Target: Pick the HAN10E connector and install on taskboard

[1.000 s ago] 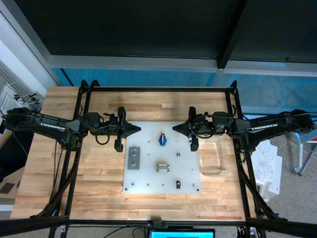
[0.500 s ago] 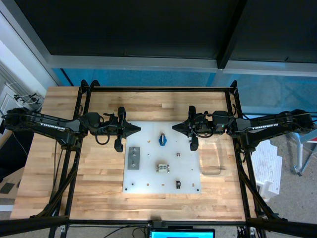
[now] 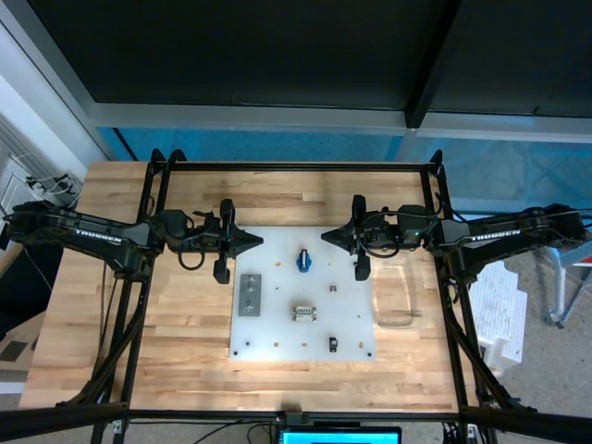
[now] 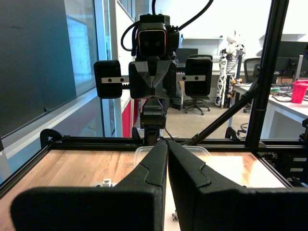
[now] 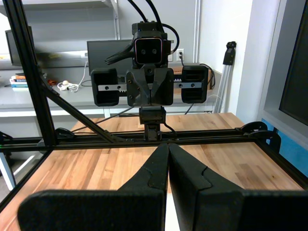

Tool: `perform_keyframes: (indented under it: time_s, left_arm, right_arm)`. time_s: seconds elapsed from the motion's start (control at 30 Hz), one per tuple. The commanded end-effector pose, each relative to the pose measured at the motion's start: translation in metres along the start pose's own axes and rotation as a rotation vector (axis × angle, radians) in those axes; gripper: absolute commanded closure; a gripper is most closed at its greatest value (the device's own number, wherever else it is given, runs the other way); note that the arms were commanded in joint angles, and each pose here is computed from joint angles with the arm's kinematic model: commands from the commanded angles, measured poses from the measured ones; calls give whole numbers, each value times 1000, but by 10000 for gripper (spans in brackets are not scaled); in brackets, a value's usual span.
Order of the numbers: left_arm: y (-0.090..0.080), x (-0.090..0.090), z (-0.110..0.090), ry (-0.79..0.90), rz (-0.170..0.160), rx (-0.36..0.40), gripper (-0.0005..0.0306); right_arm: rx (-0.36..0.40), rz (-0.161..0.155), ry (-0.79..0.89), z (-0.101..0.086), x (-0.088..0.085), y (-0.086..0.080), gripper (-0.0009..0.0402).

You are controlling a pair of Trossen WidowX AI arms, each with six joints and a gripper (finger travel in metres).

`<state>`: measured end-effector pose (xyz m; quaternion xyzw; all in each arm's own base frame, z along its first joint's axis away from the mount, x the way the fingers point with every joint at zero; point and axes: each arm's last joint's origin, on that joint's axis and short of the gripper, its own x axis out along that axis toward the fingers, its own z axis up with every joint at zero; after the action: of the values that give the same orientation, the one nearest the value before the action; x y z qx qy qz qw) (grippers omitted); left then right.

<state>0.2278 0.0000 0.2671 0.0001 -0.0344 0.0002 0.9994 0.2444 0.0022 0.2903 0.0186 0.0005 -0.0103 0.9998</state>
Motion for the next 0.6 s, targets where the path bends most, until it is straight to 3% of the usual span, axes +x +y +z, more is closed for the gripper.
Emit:
perform_keyframes:
  time_s: [0.03, 0.6]
  left_arm:
    - [0, 0, 0, 0, 0, 0, 300]
    - [0, 0, 0, 0, 0, 0, 300]
  right_arm:
    - [-2, 0, 2, -1, 0, 0, 393]
    - [36, -1, -2, -1, 0, 0, 393]
